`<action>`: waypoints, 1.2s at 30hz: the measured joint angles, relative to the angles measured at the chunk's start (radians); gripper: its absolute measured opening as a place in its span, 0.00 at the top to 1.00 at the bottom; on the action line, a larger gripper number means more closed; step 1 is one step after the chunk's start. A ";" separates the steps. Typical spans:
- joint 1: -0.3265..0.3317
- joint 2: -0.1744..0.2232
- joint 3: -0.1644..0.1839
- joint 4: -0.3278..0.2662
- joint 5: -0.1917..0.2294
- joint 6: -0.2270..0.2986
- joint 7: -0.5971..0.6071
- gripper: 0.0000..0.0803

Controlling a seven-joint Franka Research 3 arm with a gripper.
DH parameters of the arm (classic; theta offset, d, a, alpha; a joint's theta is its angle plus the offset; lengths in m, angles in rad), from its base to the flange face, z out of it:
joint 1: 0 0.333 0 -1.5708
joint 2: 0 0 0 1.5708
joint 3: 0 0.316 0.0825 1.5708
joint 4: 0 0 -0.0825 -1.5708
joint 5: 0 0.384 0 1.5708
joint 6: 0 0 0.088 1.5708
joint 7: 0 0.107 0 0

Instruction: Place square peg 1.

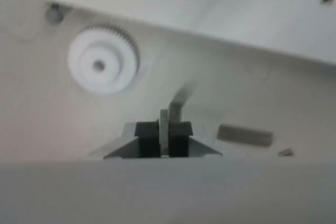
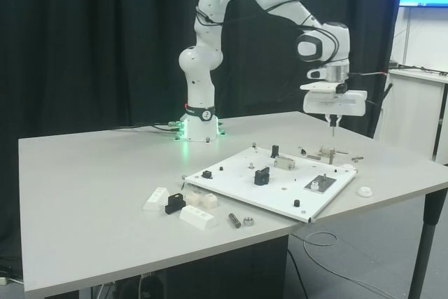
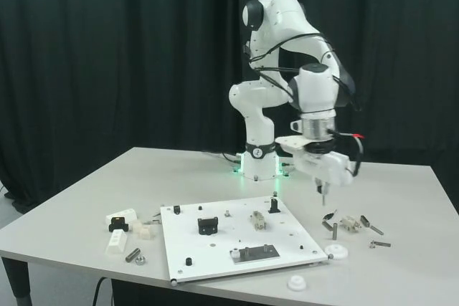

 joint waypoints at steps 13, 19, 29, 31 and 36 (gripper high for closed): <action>0.081 0.109 0.007 0.107 0.018 -0.008 0.014 0.96; 0.105 0.152 0.007 0.149 0.018 -0.039 0.014 0.96; 0.131 0.209 0.007 0.194 0.023 -0.062 0.016 0.96; 0.134 0.218 0.007 0.199 0.027 -0.062 0.020 0.96; 0.140 0.243 0.007 0.212 0.041 -0.061 0.024 0.96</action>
